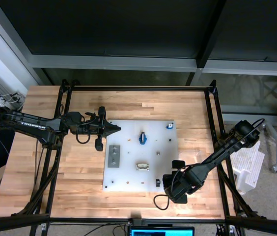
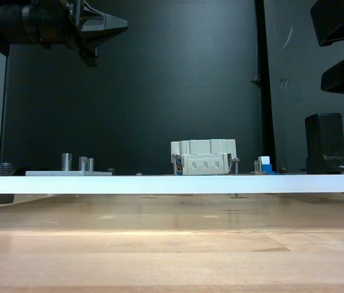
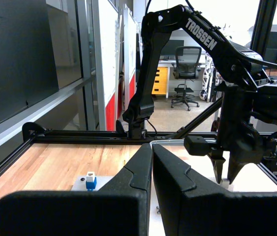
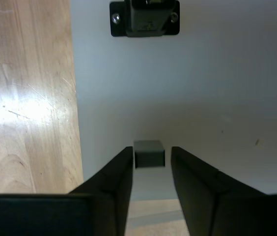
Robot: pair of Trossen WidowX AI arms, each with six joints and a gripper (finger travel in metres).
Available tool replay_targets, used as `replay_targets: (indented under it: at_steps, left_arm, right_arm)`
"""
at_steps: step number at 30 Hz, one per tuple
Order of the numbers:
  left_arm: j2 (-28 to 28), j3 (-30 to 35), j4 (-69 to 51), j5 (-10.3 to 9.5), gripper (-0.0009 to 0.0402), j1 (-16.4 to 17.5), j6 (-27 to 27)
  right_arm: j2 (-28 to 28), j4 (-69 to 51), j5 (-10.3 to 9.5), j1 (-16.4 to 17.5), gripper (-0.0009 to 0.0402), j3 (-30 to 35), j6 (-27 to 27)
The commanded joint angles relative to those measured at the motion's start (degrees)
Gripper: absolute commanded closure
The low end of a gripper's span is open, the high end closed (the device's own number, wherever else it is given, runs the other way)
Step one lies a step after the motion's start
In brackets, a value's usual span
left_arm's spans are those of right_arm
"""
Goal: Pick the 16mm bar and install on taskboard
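Note:
The 16mm bar (image 4: pixel 149 153), a small dark grey peg, sits between the fingertips of my right gripper (image 4: pixel 151 150), which is shut on it. That gripper (image 1: pixel 169 186) hangs well above the near right corner of the white taskboard (image 1: pixel 128 137), beside the black boxy connector (image 4: pixel 145 17). In the low view the right gripper (image 2: pixel 321 52) is high over the board (image 2: pixel 160 183) and the bar does not show. My left gripper (image 1: pixel 116 129) is shut with nothing in it. It hovers over the board's far left corner, high in the low view (image 2: pixel 120 25).
On the board stand a grey metal block (image 1: pixel 114 156), a blue knob (image 1: pixel 143 138), a white connector (image 2: pixel 204 157) and the black connector (image 2: pixel 327 143). A black frame (image 1: pixel 65 147) borders the wooden table (image 1: pixel 79 187).

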Motion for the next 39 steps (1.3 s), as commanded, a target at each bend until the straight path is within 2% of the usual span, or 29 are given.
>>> replay_targets:
  at_steps: [1, 8, 15, 20, 27, 36, 38, 39]
  left_arm:
    - [0.0, 0.0, 0.0, 0.02, 0.0393, 0.0, 0.0]
    - [0.0, 0.0, 0.0, 0.02, 0.0393, 0.0, 0.0]
    - [0.0, 0.0, 0.0, 0.02, 0.0393, 0.0, 0.0]
    - [0.0, 0.0, 0.0, 0.02, 0.0393, 0.0, 0.0]
    - [0.0, 0.0, 0.0, 0.02, 0.0393, 0.0, 0.0]
    - [0.0, 0.0, 0.0, 0.02, 0.0393, 0.0, 0.0]
    - [0.0, 0.0, 0.0, 0.02, 0.0393, 0.0, 0.0]
    - [0.0, 0.0, 0.0, 0.02, 0.0393, 0.0, 0.0]
  right_arm:
    - [-0.1, 0.1, -0.02, 0.0, 0.0241, 0.2, -0.2]
    - [-0.5, 0.1, -0.07, 0.0, 0.0193, 0.3, -0.2]
    - [-0.9, -0.3, -0.04, 0.0, 0.0175, 0.3, -0.3]
    - [-1.9, -0.3, -0.11, 0.0, 0.0179, 0.3, -0.9]
    - [-6.5, -0.7, -0.07, -0.5, 0.0201, 0.3, -5.1]
    - [-13.9, -0.8, -0.07, -3.8, 0.0239, 0.3, -5.9]
    - [-15.1, -0.7, 0.57, -4.3, 0.0248, 0.3, -5.9]
    - [-15.7, -0.7, 1.68, -4.4, 0.0255, 0.3, -5.8]
